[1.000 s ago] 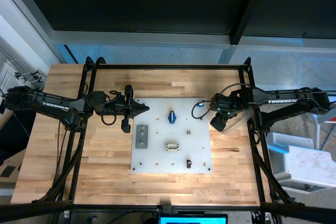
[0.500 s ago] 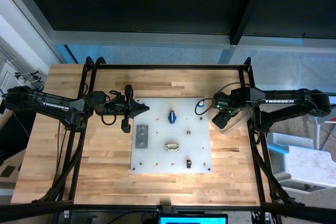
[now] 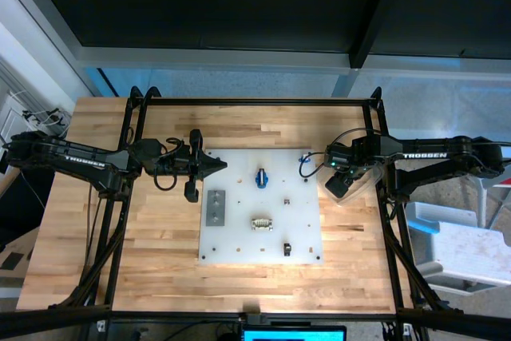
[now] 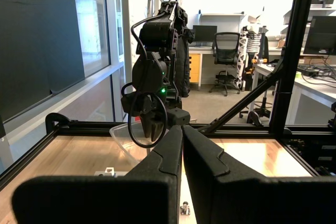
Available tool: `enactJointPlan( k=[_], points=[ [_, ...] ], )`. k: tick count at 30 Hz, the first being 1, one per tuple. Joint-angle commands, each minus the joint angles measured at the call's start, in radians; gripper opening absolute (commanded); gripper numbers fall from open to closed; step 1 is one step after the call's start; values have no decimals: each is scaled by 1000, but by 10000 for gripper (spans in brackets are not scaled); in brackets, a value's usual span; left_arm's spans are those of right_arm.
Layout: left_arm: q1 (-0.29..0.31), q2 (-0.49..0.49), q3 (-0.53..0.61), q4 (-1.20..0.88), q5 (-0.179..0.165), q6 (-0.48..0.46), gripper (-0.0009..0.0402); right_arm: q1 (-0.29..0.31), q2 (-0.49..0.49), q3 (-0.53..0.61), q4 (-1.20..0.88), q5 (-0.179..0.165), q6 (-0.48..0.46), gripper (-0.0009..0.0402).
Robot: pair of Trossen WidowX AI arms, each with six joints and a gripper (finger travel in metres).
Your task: Pick the 16mm bar from the taskboard and place it in the container
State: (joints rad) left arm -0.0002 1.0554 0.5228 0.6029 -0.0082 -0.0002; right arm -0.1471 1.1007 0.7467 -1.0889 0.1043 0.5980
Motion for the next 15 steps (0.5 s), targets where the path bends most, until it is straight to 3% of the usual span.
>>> enactJointPlan(
  k=[1,15],
  points=[
    [0,0,0,0,0,0,0,0,0,0,0,0,0,110],
    [0,0,0,0,0,0,0,1,0,0,-2,1,0,177]
  ],
)
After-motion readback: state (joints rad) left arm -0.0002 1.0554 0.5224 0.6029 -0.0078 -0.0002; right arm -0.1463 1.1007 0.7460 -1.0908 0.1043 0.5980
